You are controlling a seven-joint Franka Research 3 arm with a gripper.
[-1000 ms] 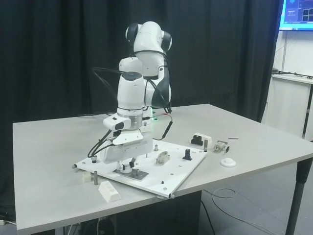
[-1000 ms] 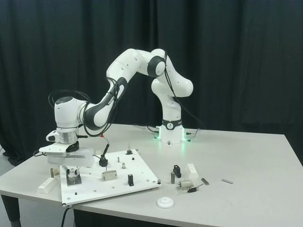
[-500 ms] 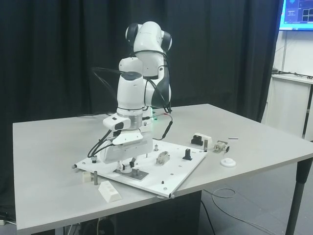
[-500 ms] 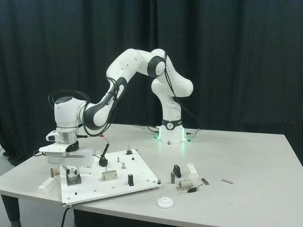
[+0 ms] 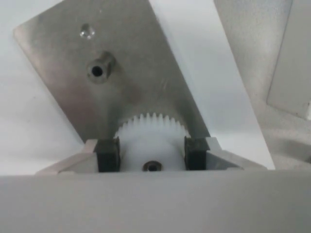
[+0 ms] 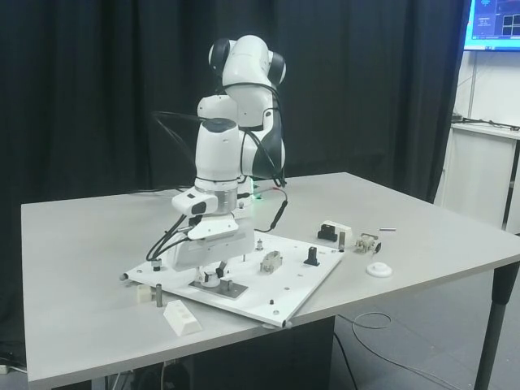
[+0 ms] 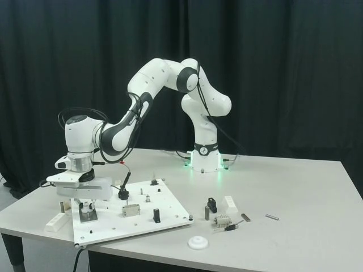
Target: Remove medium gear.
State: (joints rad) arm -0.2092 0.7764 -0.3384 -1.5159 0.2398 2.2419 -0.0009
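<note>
While the medium gear (image 5: 151, 141) sits flat on the grey metal plate (image 5: 121, 63), the gripper (image 5: 151, 154) holds it tight, with one black pad (image 5: 108, 154) on each side of it. The gear is white with little teeth all round its rim. It lies flat like a coin, so its middle hole (image 5: 152, 167) points straight up, and that up-and-down line is its axis. I think it is on a post, but the post is hidden. The grab looks done. What is left is the lift: the gear has to go straight up and then be put down somewhere else. It does not look lifted yet, but that is hard to tell. Near the gear on the same plate stands another small post (image 5: 99, 69) with nothing on it. The plate lies on the white board (image 6: 284, 280), close to the board's corner nearest the front left corner of the table (image 6: 97, 244). A white block (image 6: 181, 317) lies on the table just beside the board's edge. A small white round part (image 7: 198, 243) rests near the table's front edge, well apart from the arm (image 7: 142, 102).
</note>
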